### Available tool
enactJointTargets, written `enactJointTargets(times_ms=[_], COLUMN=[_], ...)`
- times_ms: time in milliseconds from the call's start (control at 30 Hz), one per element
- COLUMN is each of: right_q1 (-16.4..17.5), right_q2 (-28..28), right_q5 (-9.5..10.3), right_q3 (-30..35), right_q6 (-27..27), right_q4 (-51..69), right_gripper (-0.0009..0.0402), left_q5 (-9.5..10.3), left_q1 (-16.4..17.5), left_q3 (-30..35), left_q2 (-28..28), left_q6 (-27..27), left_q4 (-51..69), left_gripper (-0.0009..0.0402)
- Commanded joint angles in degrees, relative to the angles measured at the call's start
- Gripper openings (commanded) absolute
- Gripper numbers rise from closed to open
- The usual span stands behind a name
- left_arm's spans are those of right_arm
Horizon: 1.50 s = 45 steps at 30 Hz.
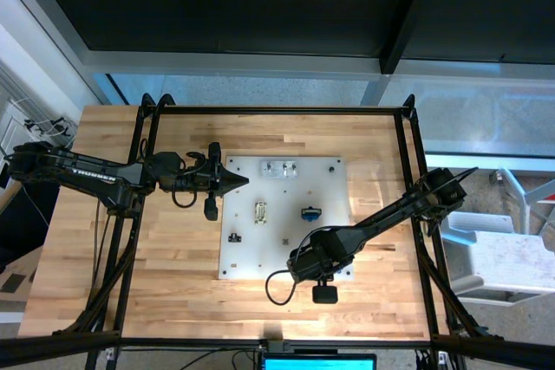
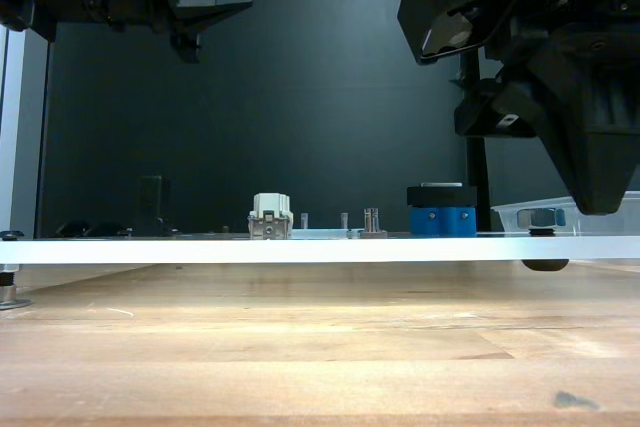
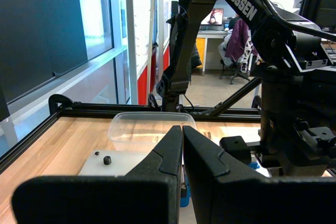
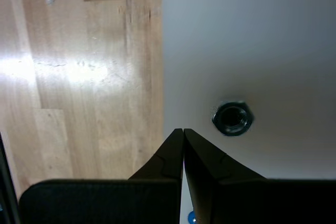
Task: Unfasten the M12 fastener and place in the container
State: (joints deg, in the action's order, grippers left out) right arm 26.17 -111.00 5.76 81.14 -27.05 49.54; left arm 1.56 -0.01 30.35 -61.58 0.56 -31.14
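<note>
Wooden surface (image 1: pixel 173 283), white board (image 1: pixel 260 257): the M12 fastener (image 4: pixel 232 117) stands bore-up, seemingly on its stud (image 2: pixel 544 232), beside the right gripper (image 4: pixel 183 131), jaws pressed together, empty. Left gripper (image 1: pixel 245 181) hovers over the board's left edge, jaws likewise together.

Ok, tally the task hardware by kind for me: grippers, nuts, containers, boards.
Grippers: 2, left gripper over the white board at its left edge, right gripper over its near right part, both shut and empty
M12 nut: 1
Container: 1
White board: 1
Total: 5

Dark nut (image 4: pixel 232 118), white board (image 4: pixel 252 35), pale wood-grain table (image 4: pixel 79 77), black left tool (image 3: pixel 182 128), black right tool (image 4: pixel 183 130)
</note>
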Motion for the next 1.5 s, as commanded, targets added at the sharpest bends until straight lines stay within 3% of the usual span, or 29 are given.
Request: enactJointTargets(times_ms=[33, 133, 200, 233, 367, 400, 467, 667, 767, 867, 933, 1500], right_q1=[-0.07, -0.2, -0.2, -0.22, -0.26, -0.26, -0.26, -0.28, -0.31, -0.31, -0.28, -0.42], right_q2=[-0.02, -0.02, -0.02, 0.0, 0.26, 0.33, 0.35, 1.33, 1.64, 1.92, 1.92, -0.35], right_q5=[-0.28, -0.76, -2.23, -3.85, -14.1, -15.34, -15.85, -14.4, -9.64, -2.03, 0.37, -0.26], right_q3=[-0.09, -0.13, -0.13, -0.13, 0.46, 0.87, 1.66, 2.95, 4.04, 4.2, 4.17, -0.07], right_q6=[0.57, 0.52, 0.5, 0.33, -4.28, -4.24, -4.22, -4.24, -3.96, -1.38, -0.42, 1.22], right_q4=[0.07, 0.17, 0.59, 1.03, 5.6, 7.02, 8.7, 9.92, 9.53, 7.61, 6.1, 0.37], right_gripper=[0.0, 0.0, 0.0, 0.0, 0.0, 0.0, 0.0, 0.0, 0.0, 0.0, 0.0, 0.0], left_q5=[0.0, 0.0, 0.0, 0.0, 0.0, 0.0, 0.0, 0.0, 0.0, -0.02, 0.0, 0.0], left_q1=[0.0, 0.0, 0.02, 0.02, 0.0, 0.0, 0.02, 0.02, 0.0, 0.0, 0.02, 0.0], left_q3=[0.02, 0.02, 0.02, 0.02, 0.02, 0.02, 0.02, 0.02, 0.02, 0.02, 0.02, 0.02], left_q2=[-0.02, -0.02, -0.02, -0.02, -0.02, -0.02, -0.02, -0.02, -0.02, -0.02, 0.04, -0.02], left_q6=[-0.02, -0.02, -0.02, -0.02, -0.02, -0.02, -0.02, -0.02, -0.02, -0.02, -0.02, -0.02], left_q4=[0.0, 0.0, 0.0, 0.0, 0.0, 0.0, 0.0, -0.04, -0.02, -0.02, -0.13, 0.85], left_gripper=[0.0, 0.0, 0.0, 0.0, 0.0, 0.0, 0.0, 0.0, 0.0, 0.0, 0.0, 0.0])
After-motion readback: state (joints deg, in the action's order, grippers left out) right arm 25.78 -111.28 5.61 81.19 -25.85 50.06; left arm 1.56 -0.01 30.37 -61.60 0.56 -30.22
